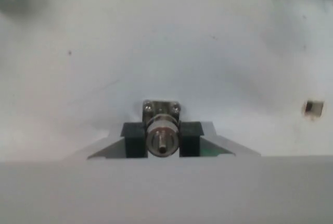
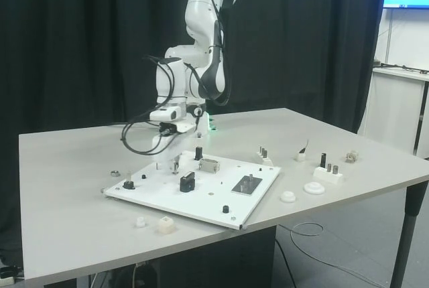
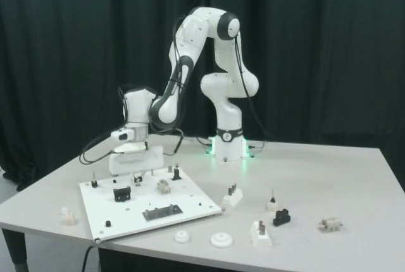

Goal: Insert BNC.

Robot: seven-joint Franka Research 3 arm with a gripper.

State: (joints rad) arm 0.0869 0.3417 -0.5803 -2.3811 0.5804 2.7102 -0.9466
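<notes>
The BNC connector (image 1: 162, 136), a small round metal plug with a centre pin, sits between the gripper (image 1: 162, 141)'s two black fingers (image 1: 133, 139), clamped on either side of its barrel. In the wrist view it hangs directly over a square metal socket flange with corner screws (image 1: 162, 108), fixed on the white assembly board (image 1: 156, 52); whether plug and socket touch cannot be told. A small dark square part (image 1: 313, 108) lies well apart from them on the same board.

In the first room view the white arm (image 2: 201, 40) bends down from its base at the back of the grey table (image 2: 60, 187), with the gripper low over the board's rear edge. A black cable (image 2: 137, 142) loops from the wrist. On the board stand a black block (image 2: 187, 183), a grey metal plate with pegs (image 2: 246, 184) and a small black knob (image 2: 226, 208).

Off the board, near the table's front edge, lie a white cube (image 2: 165, 224) and a round white cap (image 2: 140, 221). Two round white discs (image 2: 313, 187) lie beside the board's corner, with a white holder carrying dark pegs (image 2: 328, 171) just behind them. A green light (image 3: 212, 148) glows at the arm's base.
</notes>
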